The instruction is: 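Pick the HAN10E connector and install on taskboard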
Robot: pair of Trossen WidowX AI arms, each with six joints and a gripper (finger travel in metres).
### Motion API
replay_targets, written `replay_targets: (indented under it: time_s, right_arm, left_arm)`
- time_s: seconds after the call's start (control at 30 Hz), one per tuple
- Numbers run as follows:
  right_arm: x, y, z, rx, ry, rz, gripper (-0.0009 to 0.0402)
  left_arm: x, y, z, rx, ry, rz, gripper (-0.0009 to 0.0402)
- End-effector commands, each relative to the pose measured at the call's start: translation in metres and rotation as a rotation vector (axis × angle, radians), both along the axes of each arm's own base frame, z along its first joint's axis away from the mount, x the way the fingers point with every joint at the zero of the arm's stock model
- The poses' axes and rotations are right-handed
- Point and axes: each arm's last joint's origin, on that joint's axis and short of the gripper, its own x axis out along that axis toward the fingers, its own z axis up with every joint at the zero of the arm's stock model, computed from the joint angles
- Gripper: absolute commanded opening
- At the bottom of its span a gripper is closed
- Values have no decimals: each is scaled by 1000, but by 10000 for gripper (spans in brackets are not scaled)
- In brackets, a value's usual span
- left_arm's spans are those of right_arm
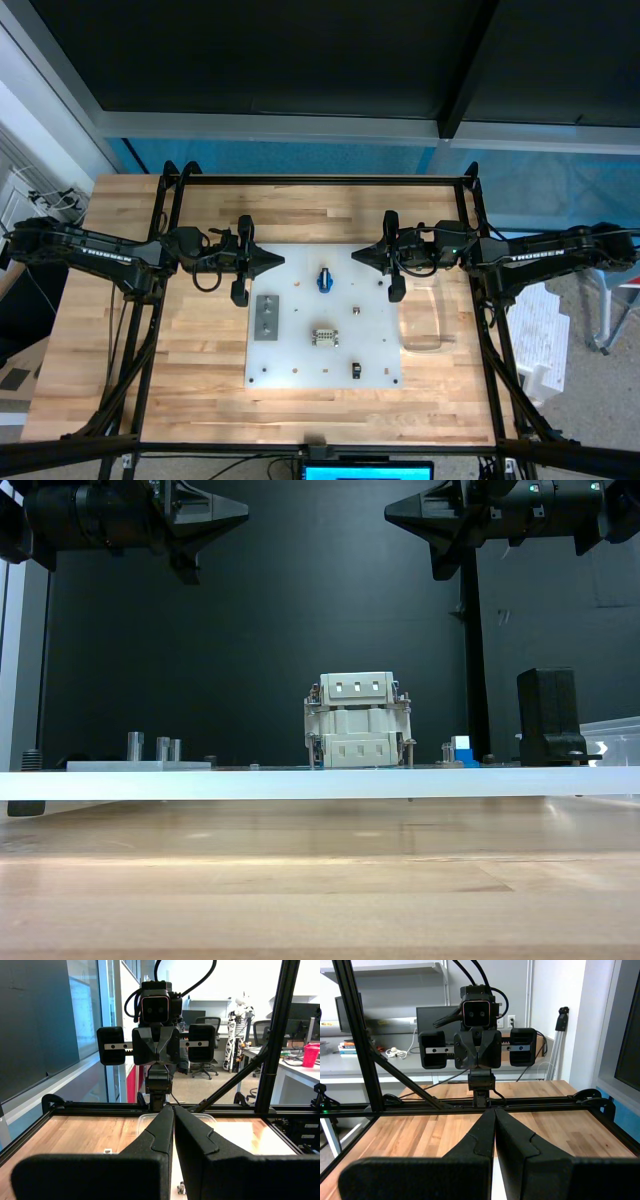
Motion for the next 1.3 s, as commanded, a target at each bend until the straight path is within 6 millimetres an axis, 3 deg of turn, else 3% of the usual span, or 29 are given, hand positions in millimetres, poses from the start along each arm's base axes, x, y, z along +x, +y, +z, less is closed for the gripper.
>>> replay_targets:
  time_s: [0.03, 1.3]
  right_arm:
    - [0, 0, 1, 1, -2, 0, 0]
    - [1, 0, -2, 27, 18, 0, 0]
  left_arm:
    - [0, 0, 0, 0, 0, 0, 1]
    - [0, 0, 0, 0, 0, 0, 1]
